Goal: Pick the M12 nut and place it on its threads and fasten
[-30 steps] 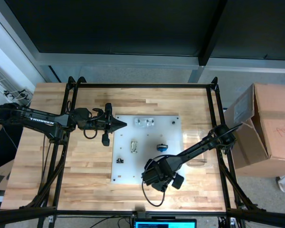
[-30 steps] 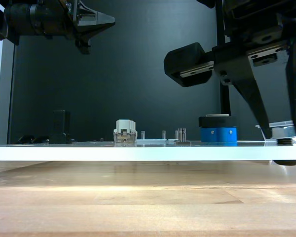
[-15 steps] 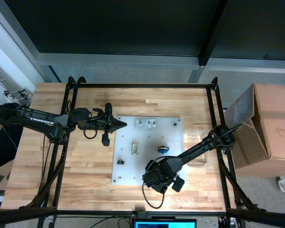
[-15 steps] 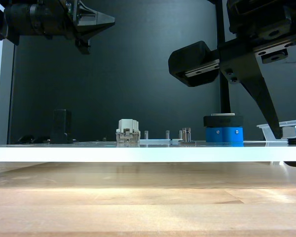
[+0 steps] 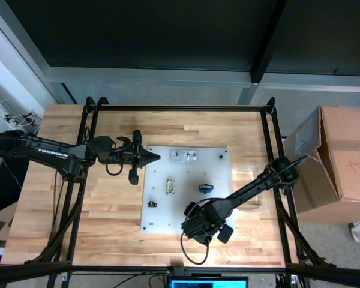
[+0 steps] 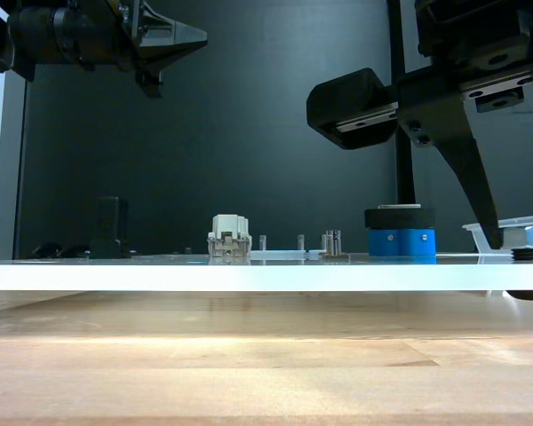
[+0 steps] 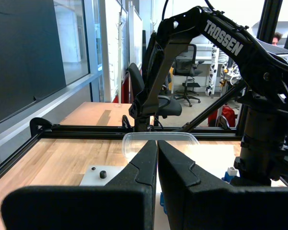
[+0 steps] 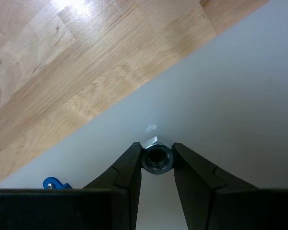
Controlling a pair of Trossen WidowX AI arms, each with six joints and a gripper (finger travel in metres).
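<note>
Beside the white board's (image 5: 168,210) far left edge the left gripper (image 7: 157,146) hangs high, jaws pressed together on nothing. The right gripper (image 8: 157,152) stands at the near right edge, pinching the M12 nut (image 8: 157,159), which seems to sit atop the black stud (image 6: 529,255); whether the threads have caught is unclear. The fastening step is in hand, and the next move calls for turning the nut down squarely.

Counter (image 5: 108,204): pale wooden butcher block, as you see it from above. A white board (image 5: 162,213) lies flat on it, right of centre. A clear tray (image 5: 246,168) sits on the wood just beside the board's right edge. A black frame (image 5: 180,108) stands along the counter's edges.
</note>
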